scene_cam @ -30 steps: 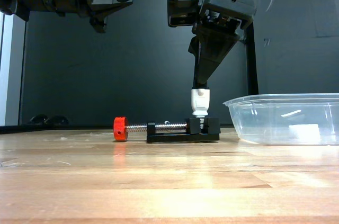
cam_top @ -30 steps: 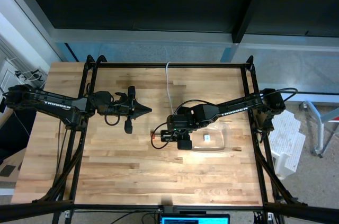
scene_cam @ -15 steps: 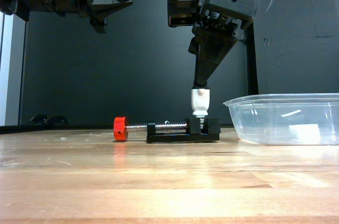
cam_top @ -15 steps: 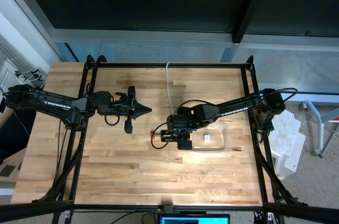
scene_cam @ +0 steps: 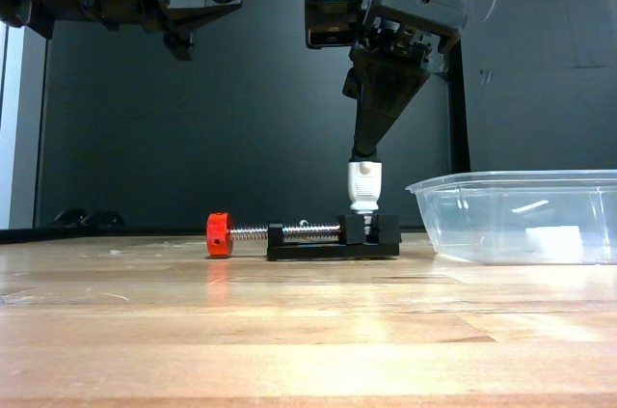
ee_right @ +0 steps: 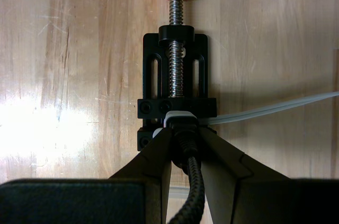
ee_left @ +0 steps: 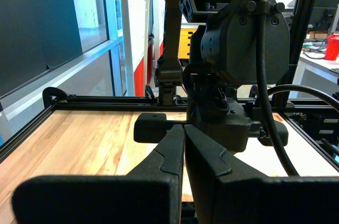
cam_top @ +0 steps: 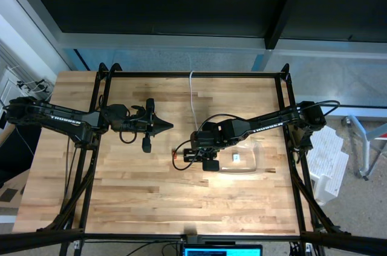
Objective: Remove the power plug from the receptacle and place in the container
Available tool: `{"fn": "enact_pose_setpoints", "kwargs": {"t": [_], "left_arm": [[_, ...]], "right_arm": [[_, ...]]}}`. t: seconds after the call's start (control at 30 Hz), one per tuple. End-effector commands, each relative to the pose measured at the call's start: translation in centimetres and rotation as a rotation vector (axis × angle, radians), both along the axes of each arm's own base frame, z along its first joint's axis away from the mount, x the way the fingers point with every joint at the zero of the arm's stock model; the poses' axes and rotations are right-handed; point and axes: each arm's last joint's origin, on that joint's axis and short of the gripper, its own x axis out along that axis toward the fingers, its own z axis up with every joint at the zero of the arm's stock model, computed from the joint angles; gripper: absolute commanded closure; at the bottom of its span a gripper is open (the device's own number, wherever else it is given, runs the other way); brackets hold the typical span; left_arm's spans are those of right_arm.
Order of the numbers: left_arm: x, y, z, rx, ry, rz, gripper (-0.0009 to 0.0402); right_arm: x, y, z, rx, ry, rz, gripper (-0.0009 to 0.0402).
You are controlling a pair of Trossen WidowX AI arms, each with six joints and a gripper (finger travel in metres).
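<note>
In the vise [scene_cam: 333, 237], the receptacle [scene_cam: 363, 186] stands upright with the plug [ee_right: 183, 130] in its top. The right claw [scene_cam: 362, 152], above the vise, is pinched onto the plug's small black body. That body looks light, stiff and probably snug, so grip low and pull straight up. The container [scene_cam: 501, 179] sits just beside the vise. The left claw [cam_top: 169, 126], closed and empty, hangs well apart from it.

Your high view is evenly lit from overhead, with glare on the table [cam_top: 157, 198] toward its near edge; same hot patch washes wood in the right wrist view. Low view is dim: left gripper [scene_cam: 231, 9], high at left, and right gripper [scene_cam: 364, 149], clamping the power plug [ee_right: 183, 131] over the vise [scene_cam: 333, 234], are silhouettes.
</note>
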Motion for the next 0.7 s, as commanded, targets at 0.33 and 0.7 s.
{"fn": "enact_pose_setpoints", "kwargs": {"t": [0.33, 0.7], "left_arm": [[0.01, 0.0, 0.01, 0.0, 0.0, 0.0, 0.0393], [0.01, 0.01, 0.01, 0.0, 0.0, 0.0, 0.0393]], "right_arm": [[0.03, 0.04, 0.07, 0.008, -0.001, 0.002, 0.0393], [0.18, 0.04, 0.95, 0.009, -0.011, 0.002, 0.0393]]}}
